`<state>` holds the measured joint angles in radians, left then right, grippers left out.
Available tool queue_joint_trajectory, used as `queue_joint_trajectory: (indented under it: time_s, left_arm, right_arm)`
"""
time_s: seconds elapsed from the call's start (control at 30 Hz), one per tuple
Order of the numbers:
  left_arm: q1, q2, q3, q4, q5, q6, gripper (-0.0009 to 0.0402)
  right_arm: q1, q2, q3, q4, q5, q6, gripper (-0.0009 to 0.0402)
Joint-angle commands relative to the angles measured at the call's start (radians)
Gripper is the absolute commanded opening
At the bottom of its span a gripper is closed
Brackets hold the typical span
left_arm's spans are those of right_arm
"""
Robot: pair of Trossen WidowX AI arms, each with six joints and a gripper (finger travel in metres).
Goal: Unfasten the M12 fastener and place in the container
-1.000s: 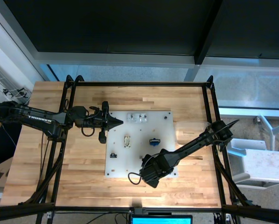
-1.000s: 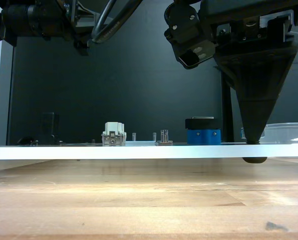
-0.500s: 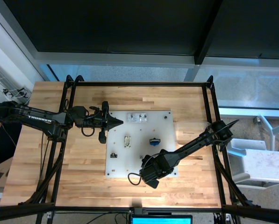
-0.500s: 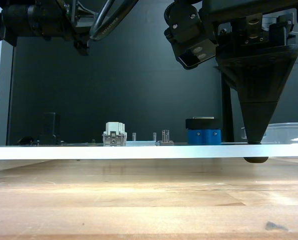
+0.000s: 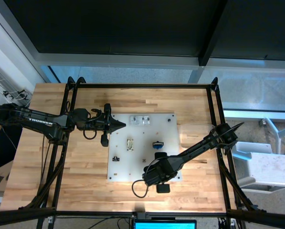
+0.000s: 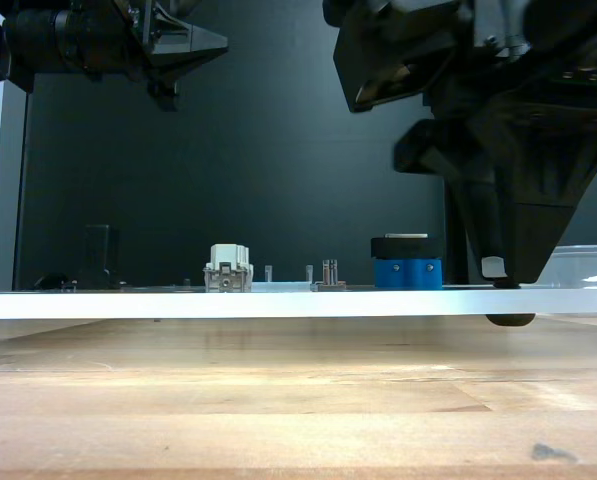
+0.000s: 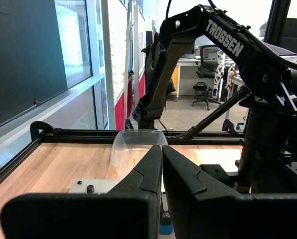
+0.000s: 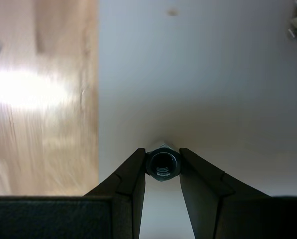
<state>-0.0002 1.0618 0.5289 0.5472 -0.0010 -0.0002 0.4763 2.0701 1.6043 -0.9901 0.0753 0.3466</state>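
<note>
In the right wrist view my right gripper [image 8: 162, 153] is shut on the M12 fastener [image 8: 162, 165], a small dark hex nut with a threaded bore, just above the white board [image 8: 213, 74]. I cannot tell whether it still sits on its stud. From above, the right gripper [image 5: 157, 175] points down at the board's near right edge; at table height its tips [image 6: 505, 283] reach the board surface. The container [image 5: 195, 133] stands off the board's right side, and its pale wall [image 6: 588, 265] shows behind the gripper. My left gripper [image 5: 118, 125] hovers shut over the board's far left edge.
A blue-and-black knob [image 5: 157, 144] [image 6: 407, 262] stands just beyond the right gripper. A white connector [image 5: 130, 144] [image 6: 227, 270] and small posts [image 6: 328, 272] sit mid-board. A black post [image 5: 169, 119] marks the far right corner. The black frame rails [image 5: 214, 124] bound the table.
The right gripper has turned about its own axis over the same spot, and its wrist body has swung round toward the right. The left arm has not moved.
</note>
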Motion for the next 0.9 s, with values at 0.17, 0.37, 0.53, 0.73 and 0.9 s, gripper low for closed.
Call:
queue_joint_trajectory:
  time_s: [0.17, 0.37, 0.53, 0.73, 0.9]
  left_arm:
    - [0.000, 0.000, 0.000, 0.000, 0.000, 0.000, 0.0000]
    - [0.000, 0.000, 0.000, 0.000, 0.000, 0.000, 0.0000]
    - [0.000, 0.000, 0.000, 0.000, 0.000, 0.000, 0.0000]
    - [0.000, 0.000, 0.000, 0.000, 0.000, 0.000, 0.0000]
    - [0.000, 0.000, 0.000, 0.000, 0.000, 0.000, 0.0000]
  right_arm:
    - [0.000, -0.002, 0.003, 0.007, 0.002, -0.380, 0.0012]
    - [-0.001, -0.008, 0.003, 0.008, 0.002, -0.637, 0.0012]
    - [-0.001, -0.019, 0.003, 0.007, 0.003, -0.872, 0.0012]
    - [-0.001, -0.023, 0.002, 0.006, 0.003, -1.067, 0.0012]
    - [-0.003, -0.035, 0.002, -0.001, 0.002, -1.093, 0.0012]
